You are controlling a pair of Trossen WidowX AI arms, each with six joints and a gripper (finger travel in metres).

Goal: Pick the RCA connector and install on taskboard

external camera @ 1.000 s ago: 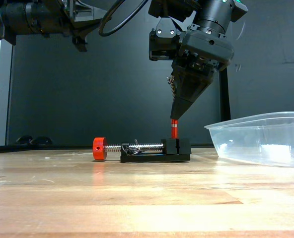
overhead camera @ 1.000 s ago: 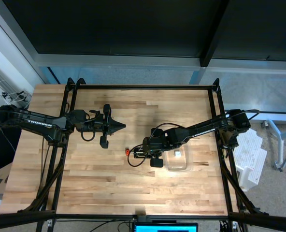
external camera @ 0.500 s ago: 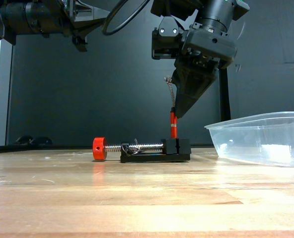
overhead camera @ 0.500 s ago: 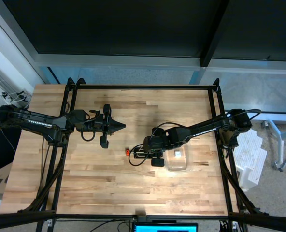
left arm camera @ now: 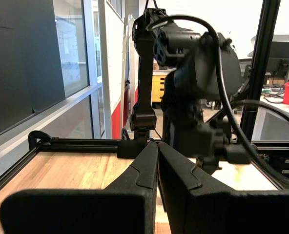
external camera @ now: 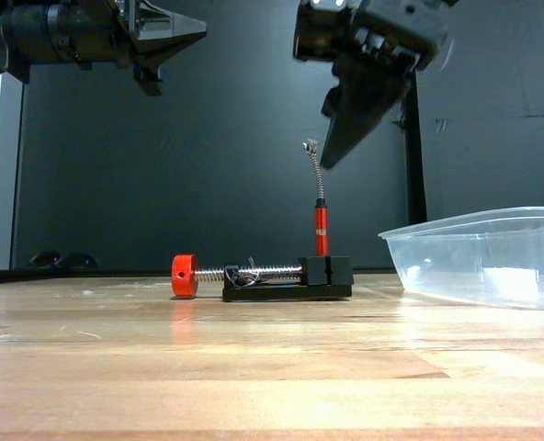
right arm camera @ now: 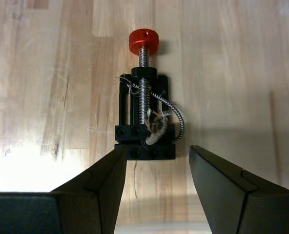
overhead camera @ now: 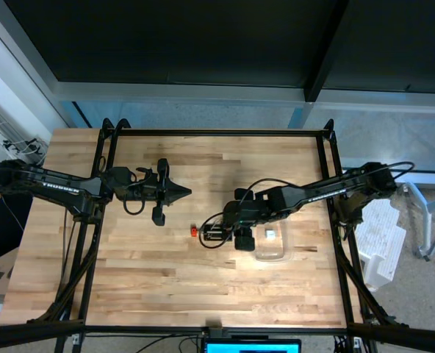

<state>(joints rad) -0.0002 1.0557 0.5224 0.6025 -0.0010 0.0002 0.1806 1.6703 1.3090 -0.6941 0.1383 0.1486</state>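
The taskboard [external camera: 286,278] is a small black block with a red-orange knob [external camera: 185,276] on a silvery screw, lying mid-table [overhead camera: 209,232]. The RCA connector [external camera: 320,230], a red sleeve with a silvery coiled tail, stands upright in the block's end nearest the tray. My right gripper [external camera: 332,152] hangs open just above the tail's tip, apart from it. In the right wrist view the open right gripper [right arm camera: 156,151] frames the taskboard [right arm camera: 144,131] with nothing between its fingers [right arm camera: 108,170]. My left gripper [overhead camera: 187,193] is parked shut over the table's left half, fingers [left arm camera: 147,161] pressed together.
A clear plastic tray [overhead camera: 280,252] sits just right of the taskboard, holding a small white piece [overhead camera: 271,234]; its wall [external camera: 474,253] shows in the low view. A black frame [overhead camera: 217,133] runs round the table's edges.
My right gripper let go of the connector and rose straight up. The connector stays standing in the block. The left arm has not moved.
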